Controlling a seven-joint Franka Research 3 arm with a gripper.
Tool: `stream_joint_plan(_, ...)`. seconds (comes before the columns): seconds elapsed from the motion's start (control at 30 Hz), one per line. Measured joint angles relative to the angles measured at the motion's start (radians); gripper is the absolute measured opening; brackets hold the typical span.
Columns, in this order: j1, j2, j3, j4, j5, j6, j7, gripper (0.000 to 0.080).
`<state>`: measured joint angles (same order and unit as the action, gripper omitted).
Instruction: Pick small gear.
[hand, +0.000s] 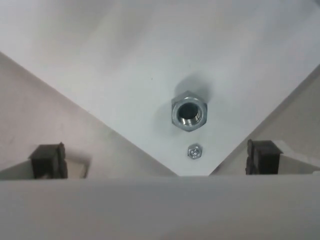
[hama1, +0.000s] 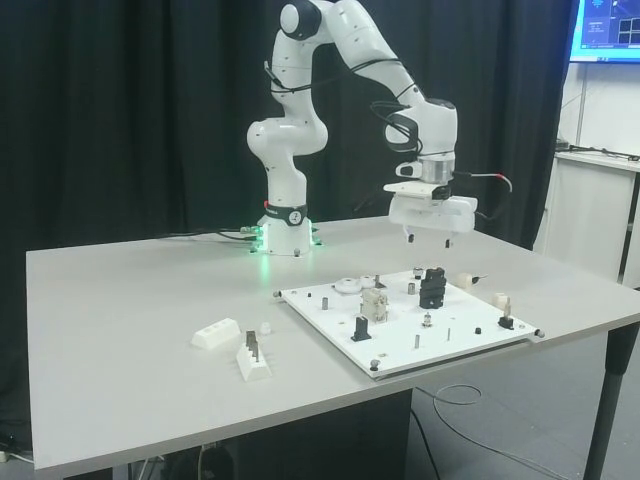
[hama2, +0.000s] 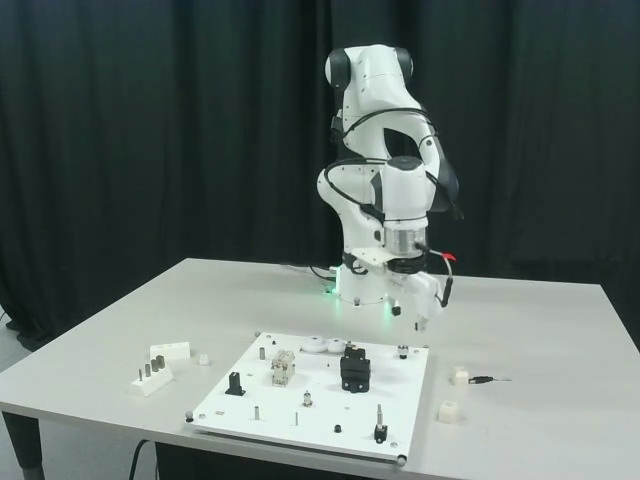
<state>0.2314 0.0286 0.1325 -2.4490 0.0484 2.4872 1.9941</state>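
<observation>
I am a white arm bolted on a big grey table. Black curtains hang behind me. My gripper hangs in the air above the far corner of a white board, and it holds nothing. My 2 fingers are spread wide apart.

Looking down from my wrist, I see a corner of the white board. A big metal nut stands on it, and a tiny nut sits just beside the big one. Both lie between my fingers, far below them.

The board holds many small parts. There is a black block near its middle. 2 round white pieces sit at its far edge, near my base; 1 of them may be the small gear, but I cannot tell which.

On the bare table, beside the board, lie 2 white blocks, 1 with little pegs. On the other side sit 2 small white pieces.
</observation>
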Motion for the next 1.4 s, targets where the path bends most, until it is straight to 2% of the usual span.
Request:
stream_joint_plan(0.43, 0.0, -0.021, 0.001, 0.0, 0.024, -0.011, 0.0, 0.08)
stream_joint_plan(0.97, 0.0, -0.039, 0.0, 0.02, 0.029, -0.081, 0.0, 0.08)
stream_joint_plan(1.1, -0.001, -0.039, -0.003, 0.024, 0.029, -0.084, 0.0, 0.08)
stream_joint_plan(1.27, -0.006, -0.039, -0.014, 0.032, 0.013, -0.083, 0.0, 0.08)
stream_joint_plan(1.4, -0.017, -0.039, -0.025, 0.043, -0.022, -0.083, 0.0, 0.08)
